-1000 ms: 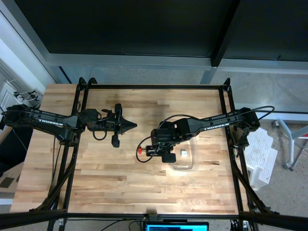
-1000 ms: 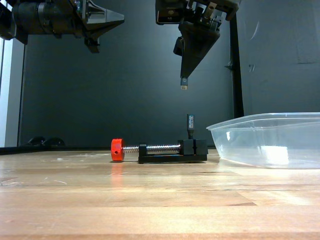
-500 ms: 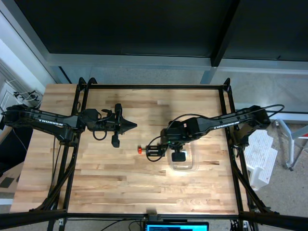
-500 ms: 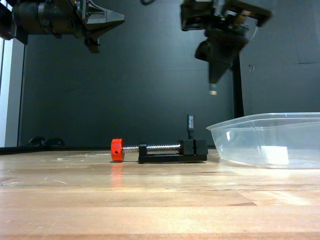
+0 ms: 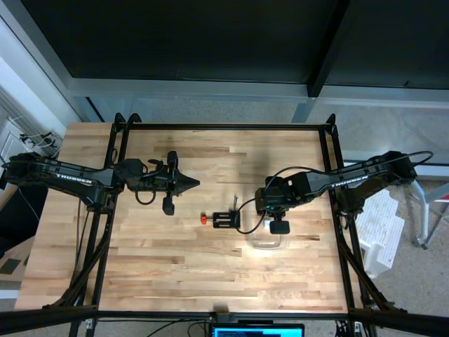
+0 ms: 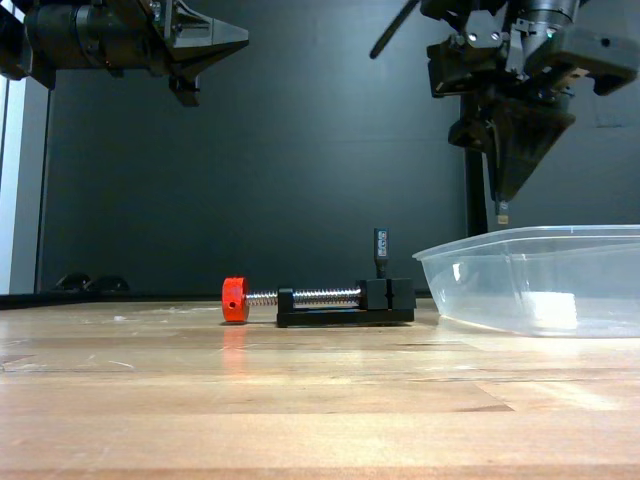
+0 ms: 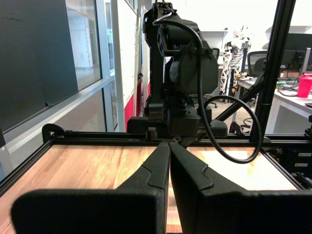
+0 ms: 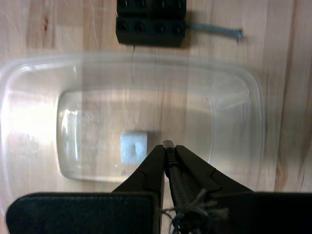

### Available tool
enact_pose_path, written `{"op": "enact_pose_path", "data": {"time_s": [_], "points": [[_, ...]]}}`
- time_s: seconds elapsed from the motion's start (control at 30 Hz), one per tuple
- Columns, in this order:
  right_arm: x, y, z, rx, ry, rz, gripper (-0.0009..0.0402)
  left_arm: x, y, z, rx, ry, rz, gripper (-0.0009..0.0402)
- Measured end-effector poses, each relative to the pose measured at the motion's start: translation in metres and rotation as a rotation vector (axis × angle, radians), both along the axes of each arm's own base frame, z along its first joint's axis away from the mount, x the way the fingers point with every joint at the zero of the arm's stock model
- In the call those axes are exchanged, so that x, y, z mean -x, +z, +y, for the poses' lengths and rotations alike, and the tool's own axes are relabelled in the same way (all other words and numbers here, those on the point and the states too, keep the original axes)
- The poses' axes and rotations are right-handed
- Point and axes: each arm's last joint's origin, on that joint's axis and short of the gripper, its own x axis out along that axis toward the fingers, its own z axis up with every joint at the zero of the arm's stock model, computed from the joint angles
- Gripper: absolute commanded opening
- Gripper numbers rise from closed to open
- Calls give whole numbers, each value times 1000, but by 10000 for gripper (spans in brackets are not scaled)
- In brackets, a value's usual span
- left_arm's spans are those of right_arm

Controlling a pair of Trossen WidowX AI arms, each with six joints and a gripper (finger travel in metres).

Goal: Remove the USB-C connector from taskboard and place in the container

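Note:
My right gripper hangs over the clear container, shut on the tiny USB-C connector, whose tip sits just above the rim. In the right wrist view the connector sticks out between the closed fingers of the right gripper, above the container. The black taskboard with its orange-red knob lies on the table left of the container. Seen from above, the taskboard lies beside the right gripper. My left gripper is shut and parked high at the left.
A small white cube lies on the container floor. A thin grey stick stands upright on the taskboard. Black frame rails border the wooden table.
The right gripper has carried the connector rightward, from above the taskboard to over the container, and has come down a little. The left arm has not moved.

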Motion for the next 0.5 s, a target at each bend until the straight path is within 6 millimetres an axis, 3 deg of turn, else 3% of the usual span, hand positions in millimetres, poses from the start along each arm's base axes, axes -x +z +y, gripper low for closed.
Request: {"op": "enact_pose_path", "data": {"time_s": [0.33,0.5], "points": [[6,-4,-1,16,-19,-2,4,0,0,0,0,0,0,0],[4,-3,-1,13,-19,-20,45,0,0,0,0,0,0,0]]}}
